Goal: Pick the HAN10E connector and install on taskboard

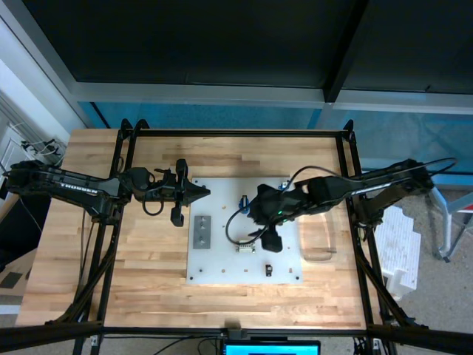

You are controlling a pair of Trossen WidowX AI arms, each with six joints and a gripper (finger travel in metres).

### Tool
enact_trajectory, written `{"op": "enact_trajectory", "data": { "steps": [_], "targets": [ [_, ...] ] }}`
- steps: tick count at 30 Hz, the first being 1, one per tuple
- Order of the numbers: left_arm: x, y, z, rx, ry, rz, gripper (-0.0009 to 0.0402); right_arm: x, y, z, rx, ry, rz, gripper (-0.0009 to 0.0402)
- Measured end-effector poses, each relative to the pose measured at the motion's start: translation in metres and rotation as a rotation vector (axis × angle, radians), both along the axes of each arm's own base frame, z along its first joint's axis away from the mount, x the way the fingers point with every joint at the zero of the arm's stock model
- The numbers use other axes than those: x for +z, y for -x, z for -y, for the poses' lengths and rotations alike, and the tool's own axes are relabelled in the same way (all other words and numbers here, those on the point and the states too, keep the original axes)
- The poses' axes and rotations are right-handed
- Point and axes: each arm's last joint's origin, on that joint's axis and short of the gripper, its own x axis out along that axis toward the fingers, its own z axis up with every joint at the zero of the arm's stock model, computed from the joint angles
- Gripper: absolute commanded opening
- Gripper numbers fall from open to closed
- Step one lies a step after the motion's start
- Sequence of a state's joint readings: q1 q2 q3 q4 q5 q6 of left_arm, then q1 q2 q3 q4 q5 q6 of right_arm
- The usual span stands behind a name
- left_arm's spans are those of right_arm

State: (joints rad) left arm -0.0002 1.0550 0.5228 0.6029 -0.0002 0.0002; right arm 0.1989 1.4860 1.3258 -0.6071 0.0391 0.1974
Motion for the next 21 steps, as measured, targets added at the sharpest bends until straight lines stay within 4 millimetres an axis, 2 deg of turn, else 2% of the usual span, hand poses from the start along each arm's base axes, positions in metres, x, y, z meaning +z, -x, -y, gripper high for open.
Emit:
{"op": "enact_trajectory", "data": {
  "steps": [9,19,21],
  "targets": [
    [0.0,0.0,0.0,0.0,0.0,-0.001,0.0001,-0.005,0.037,0.016,-0.024,0.011,0.161,0.0132],
    [0.0,0.0,0.0,0.0,0.0,0.0,0.0001,-0.009,0.066,0.033,-0.045,0.03,0.364,0.0005],
    [0.0,0.0,0.0,0.0,0.0,0.0,0.0001,-0.011,0.071,0.037,-0.046,0.045,0.394,0.0001]
  ]
}}
